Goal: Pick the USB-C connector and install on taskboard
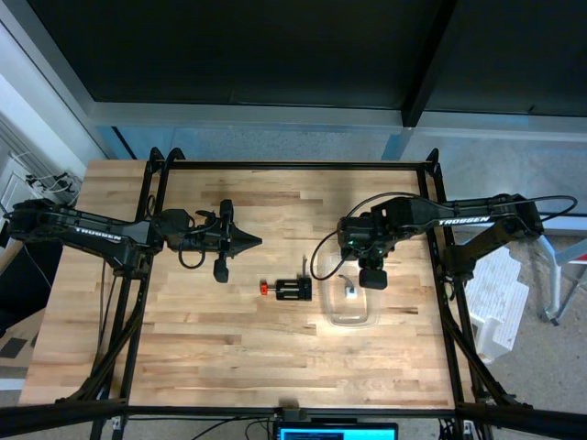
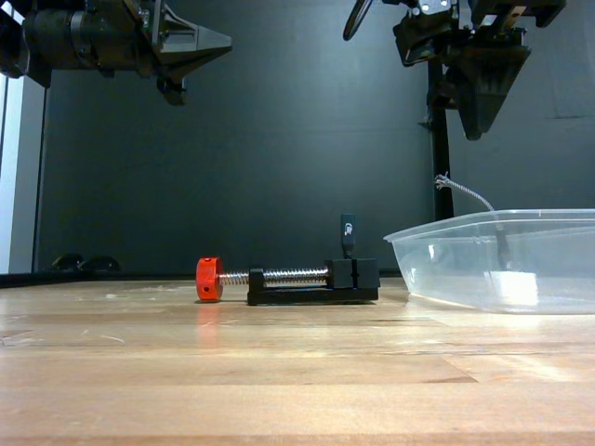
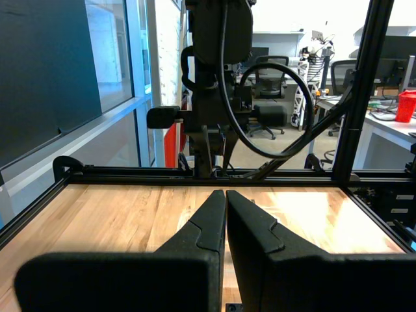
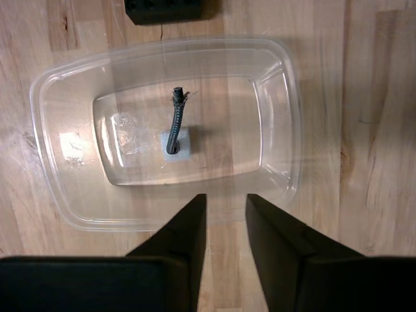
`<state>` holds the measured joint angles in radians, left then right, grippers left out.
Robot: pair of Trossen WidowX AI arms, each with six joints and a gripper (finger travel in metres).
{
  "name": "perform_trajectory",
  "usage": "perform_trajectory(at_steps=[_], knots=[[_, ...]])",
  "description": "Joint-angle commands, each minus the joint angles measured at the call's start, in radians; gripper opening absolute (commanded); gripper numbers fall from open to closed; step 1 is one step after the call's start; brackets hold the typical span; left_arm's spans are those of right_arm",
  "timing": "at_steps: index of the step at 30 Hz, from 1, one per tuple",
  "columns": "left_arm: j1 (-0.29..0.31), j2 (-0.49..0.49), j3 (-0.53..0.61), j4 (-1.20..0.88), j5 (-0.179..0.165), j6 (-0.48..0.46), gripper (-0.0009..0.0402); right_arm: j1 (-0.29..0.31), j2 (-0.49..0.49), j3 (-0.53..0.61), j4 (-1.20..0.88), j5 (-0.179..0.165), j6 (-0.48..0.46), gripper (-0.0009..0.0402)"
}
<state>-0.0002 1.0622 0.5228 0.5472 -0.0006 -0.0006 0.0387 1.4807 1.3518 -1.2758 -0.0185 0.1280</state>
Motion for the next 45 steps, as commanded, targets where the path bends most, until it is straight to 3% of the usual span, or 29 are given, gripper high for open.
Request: perform_trajectory(at_steps=[1, 14, 26, 45], knots=[[0.000, 0.000, 0.000, 0.000, 0.000, 0.000, 0.0000, 0.016, 0.017, -0.001, 0.004, 0.036, -0.001, 0.0123], [0.000, 0.000, 0.000, 0.000, 0.000, 0.000, 0.0000, 0.084, 0.074, -0.019, 0.050, 0.045, 0.032, 0.0182], [0.000, 0.000, 0.000, 0.000, 0.000, 0.000, 0.0000, 0.132, 0.105, -0.093, 0.137, 0.044, 0.090, 0.0185], [0.000, 0.000, 0.000, 0.000, 0.000, 0.000, 0.0000, 0.150, 0.132, -0.214, 0.278, 0.045, 0.107, 0.0185]])
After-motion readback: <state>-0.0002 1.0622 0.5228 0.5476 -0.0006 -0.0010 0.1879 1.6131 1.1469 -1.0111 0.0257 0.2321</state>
